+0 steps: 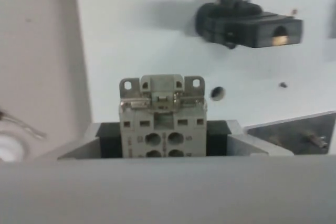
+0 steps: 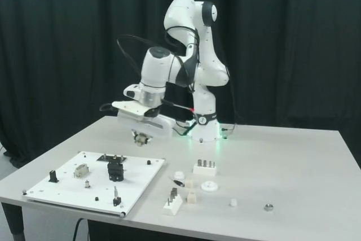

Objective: Insert waterproof.

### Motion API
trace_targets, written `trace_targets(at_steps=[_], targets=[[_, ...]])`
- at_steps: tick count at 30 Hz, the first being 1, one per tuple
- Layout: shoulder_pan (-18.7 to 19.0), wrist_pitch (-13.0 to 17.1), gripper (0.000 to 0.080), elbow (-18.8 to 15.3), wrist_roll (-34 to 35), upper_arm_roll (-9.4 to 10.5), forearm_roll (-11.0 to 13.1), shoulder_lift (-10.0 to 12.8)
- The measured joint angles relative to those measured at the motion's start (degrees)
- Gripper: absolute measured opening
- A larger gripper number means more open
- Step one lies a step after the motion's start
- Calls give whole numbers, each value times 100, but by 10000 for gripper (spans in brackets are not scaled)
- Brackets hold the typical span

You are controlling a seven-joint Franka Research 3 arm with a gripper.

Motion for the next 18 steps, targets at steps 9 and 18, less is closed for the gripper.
trace_targets(at_steps=[9,18], targets=[[6,102,316,28,-678,-510,-9,-17],[17,387,316,36,-1396,-1155,-2,-11]])
